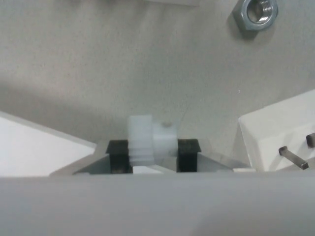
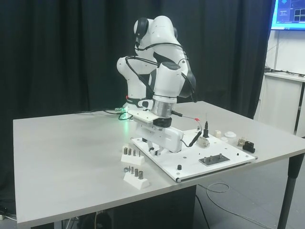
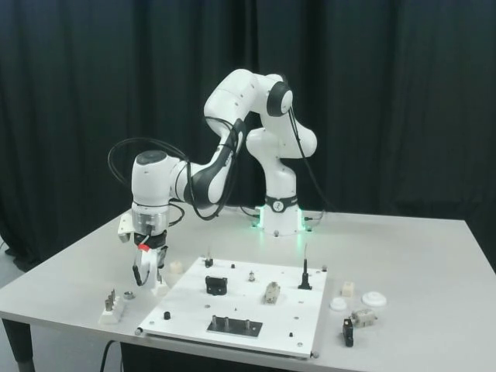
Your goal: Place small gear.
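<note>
Wrist view: gripper (image 1: 152, 156) clamped on the small gear (image 1: 147, 142), black pads (image 1: 119, 156) either side of the white part, toothed end toward frame left, plain hub toward frame right. Gear hangs above bare grey table (image 1: 98, 64). Open tabletop fills the upper half of frame. Hex nut (image 1: 255, 14) at upper right corner, well apart from the gear. White block (image 1: 283, 132) with metal pegs at right edge; another white edge (image 1: 34, 142) at lower left. Both flank the fingers closely.

First room view: gripper (image 2: 153, 145) low at frame centre, at the near-left edge of the white board (image 2: 190, 160). Two white peg holders (image 2: 132, 155) just lower left of it, near the table's front edge. Wide free table to frame left. Screen at upper right has writing, too small to read.

Second room view: gripper (image 3: 149, 273) at frame left, fingers closed around a small white part, between the peg holder (image 3: 113, 308) and the board's left edge (image 3: 167, 298). Table's near-left corner close by. Green light at arm base (image 3: 280, 221). No readable labels.
</note>
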